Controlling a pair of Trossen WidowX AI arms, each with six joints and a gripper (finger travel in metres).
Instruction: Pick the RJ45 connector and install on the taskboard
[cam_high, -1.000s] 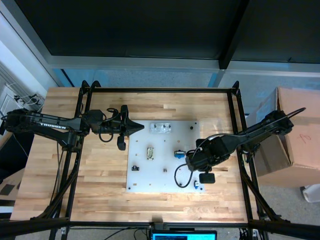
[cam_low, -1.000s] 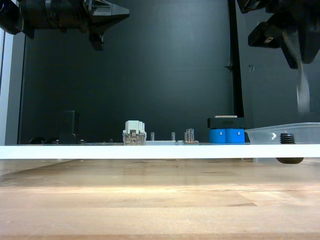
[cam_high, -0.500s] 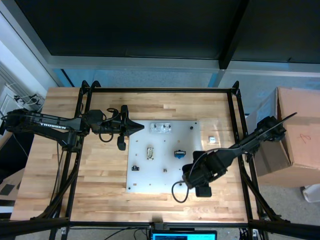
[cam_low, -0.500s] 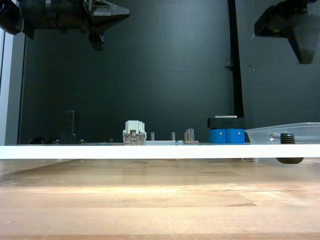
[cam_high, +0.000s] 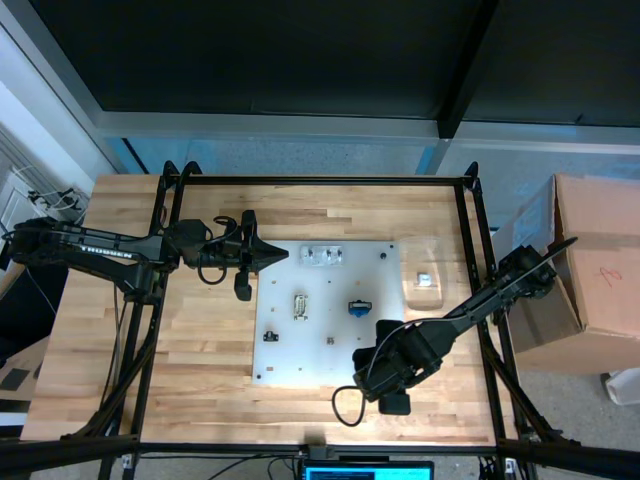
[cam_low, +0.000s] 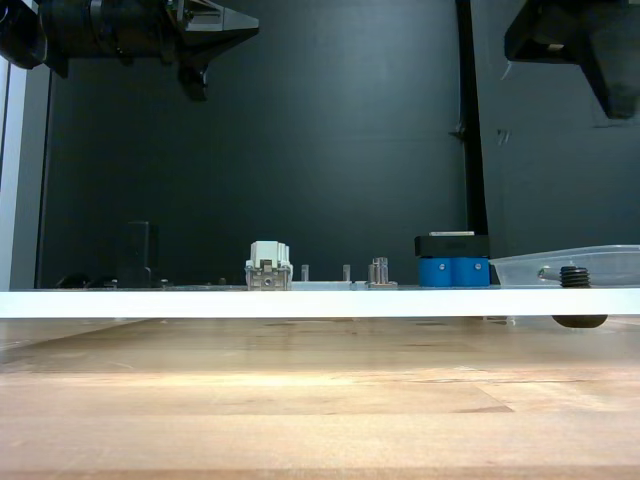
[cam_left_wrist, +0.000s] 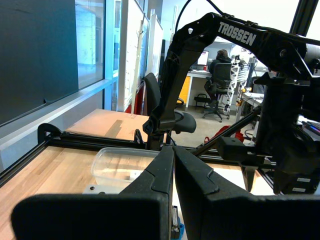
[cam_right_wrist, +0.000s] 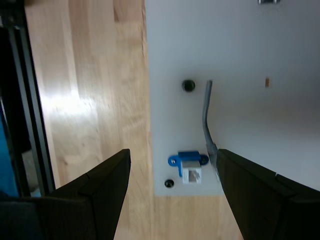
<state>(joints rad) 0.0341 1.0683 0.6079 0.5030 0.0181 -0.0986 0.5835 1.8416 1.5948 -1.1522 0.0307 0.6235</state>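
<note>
RJ45 connector (cam_high: 425, 279) seemingly loose in tray (cam_high: 408, 295) right of taskboard (cam_high: 310, 350): released right claw (cam_right_wrist: 173, 151), above taskboard's near edge, must straddle it squarely; clenched left claw (cam_high: 283, 255) hovers at taskboard's left edge.

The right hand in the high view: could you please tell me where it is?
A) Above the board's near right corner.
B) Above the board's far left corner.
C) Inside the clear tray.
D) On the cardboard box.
A: the right hand, fingers open, hangs above the near right corner of the white board; the left hand, shut, is raised over its far left part. I cannot tell where the RJ45 connector is.
</note>
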